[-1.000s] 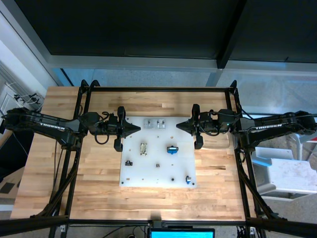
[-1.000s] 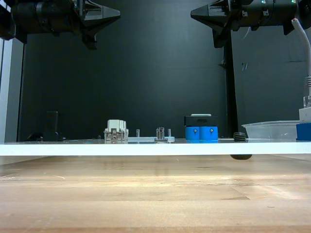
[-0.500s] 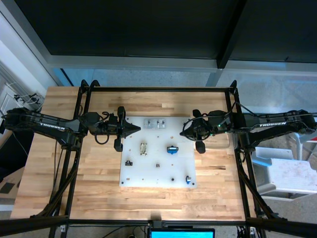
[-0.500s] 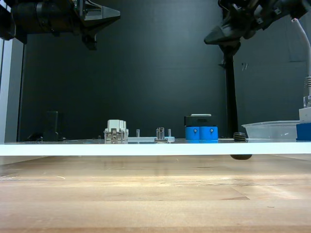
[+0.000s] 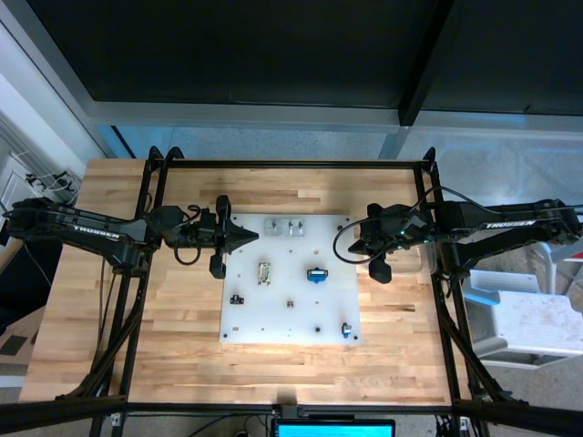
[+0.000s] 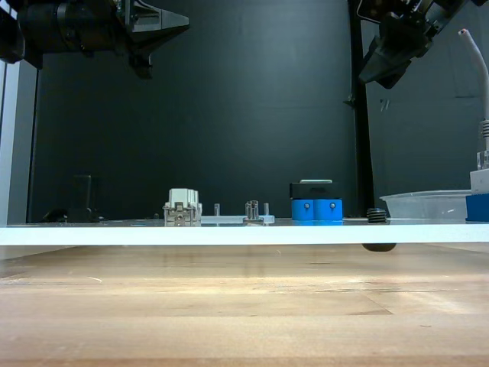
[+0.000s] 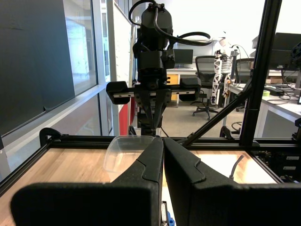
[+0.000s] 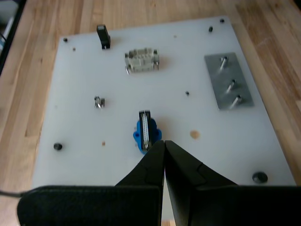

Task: Remove the rj45 connector and place it in the container

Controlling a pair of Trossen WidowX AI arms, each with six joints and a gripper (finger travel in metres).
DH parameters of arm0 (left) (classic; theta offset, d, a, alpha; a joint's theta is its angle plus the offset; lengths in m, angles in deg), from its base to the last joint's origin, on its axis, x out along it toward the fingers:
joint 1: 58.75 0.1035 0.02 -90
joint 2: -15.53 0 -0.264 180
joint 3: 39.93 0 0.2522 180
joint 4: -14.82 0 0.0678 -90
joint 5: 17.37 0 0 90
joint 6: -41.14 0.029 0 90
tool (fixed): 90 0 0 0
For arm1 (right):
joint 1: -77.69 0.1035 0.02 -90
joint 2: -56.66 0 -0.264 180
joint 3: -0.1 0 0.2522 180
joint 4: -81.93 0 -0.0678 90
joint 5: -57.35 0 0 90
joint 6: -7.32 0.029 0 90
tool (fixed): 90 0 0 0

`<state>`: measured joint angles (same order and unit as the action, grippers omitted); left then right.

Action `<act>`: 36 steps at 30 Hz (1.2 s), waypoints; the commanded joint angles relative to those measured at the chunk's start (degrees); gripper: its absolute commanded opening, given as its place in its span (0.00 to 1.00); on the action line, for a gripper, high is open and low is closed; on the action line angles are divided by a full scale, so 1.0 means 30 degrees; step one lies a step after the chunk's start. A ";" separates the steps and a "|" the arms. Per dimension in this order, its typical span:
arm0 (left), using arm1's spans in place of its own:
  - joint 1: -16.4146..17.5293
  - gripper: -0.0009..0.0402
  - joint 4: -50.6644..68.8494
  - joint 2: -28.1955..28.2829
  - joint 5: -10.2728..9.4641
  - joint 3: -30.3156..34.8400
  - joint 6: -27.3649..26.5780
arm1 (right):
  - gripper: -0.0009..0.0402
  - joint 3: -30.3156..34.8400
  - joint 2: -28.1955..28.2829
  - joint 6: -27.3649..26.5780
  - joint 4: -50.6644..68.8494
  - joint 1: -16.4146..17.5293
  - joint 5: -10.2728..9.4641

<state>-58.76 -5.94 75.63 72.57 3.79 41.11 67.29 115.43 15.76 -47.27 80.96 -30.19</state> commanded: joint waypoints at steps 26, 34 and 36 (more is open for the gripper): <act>0.0000 0.02 -0.0007 0.0007 0.0000 0.0000 0.0007 | 0.02 0.0131 0.2812 0.5253 0.2149 0.7133 0.3410; 0.0007 0.02 -0.0007 0.0000 0.0000 0.0000 0.0007 | 0.02 0.0903 0.4116 0.6156 0.2994 0.8517 0.3898; 0.0007 0.02 -0.0007 0.0000 0.0007 0.0000 0.0007 | 0.02 0.1443 0.4539 0.6477 0.3497 0.8888 0.4065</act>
